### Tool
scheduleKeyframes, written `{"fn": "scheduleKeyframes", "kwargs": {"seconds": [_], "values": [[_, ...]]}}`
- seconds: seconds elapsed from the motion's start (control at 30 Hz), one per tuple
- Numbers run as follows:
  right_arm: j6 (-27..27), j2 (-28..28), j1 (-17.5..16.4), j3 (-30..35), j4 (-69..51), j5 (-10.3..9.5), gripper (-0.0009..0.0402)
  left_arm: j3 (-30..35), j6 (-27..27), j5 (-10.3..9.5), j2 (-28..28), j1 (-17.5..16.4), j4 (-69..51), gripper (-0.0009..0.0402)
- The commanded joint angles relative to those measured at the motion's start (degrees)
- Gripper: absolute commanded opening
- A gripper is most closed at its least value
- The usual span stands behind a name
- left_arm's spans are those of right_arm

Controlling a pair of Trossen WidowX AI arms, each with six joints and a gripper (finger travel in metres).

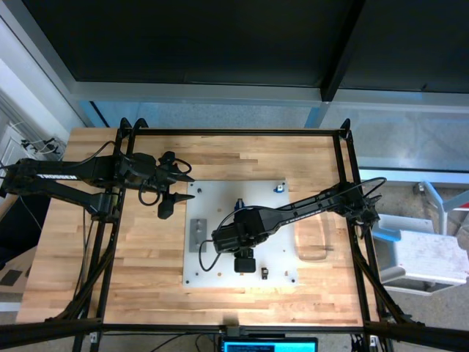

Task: Pick the HAN10E connector and install in the HAN10E hub

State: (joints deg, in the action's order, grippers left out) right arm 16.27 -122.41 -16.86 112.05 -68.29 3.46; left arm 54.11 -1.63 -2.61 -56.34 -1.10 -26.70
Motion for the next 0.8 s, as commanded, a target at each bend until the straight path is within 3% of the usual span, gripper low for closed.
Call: {"fn": "scheduleKeyframes", "kwargs": {"seconds": [0.03, 0.8], "values": [[-0.26, 0.04, -0.87, -0.48, 0.07, 1.55, 0.0114, 0.02, 0.0, -0.02, -0.02, -0.02, -0.02, 0.0227], [-0.46, 1.22, -1.88, -6.64, 5.62, 1.49, 0.0114, 0.02, 0.0, -0.02, -0.02, -0.02, -0.02, 0.0227]]}}
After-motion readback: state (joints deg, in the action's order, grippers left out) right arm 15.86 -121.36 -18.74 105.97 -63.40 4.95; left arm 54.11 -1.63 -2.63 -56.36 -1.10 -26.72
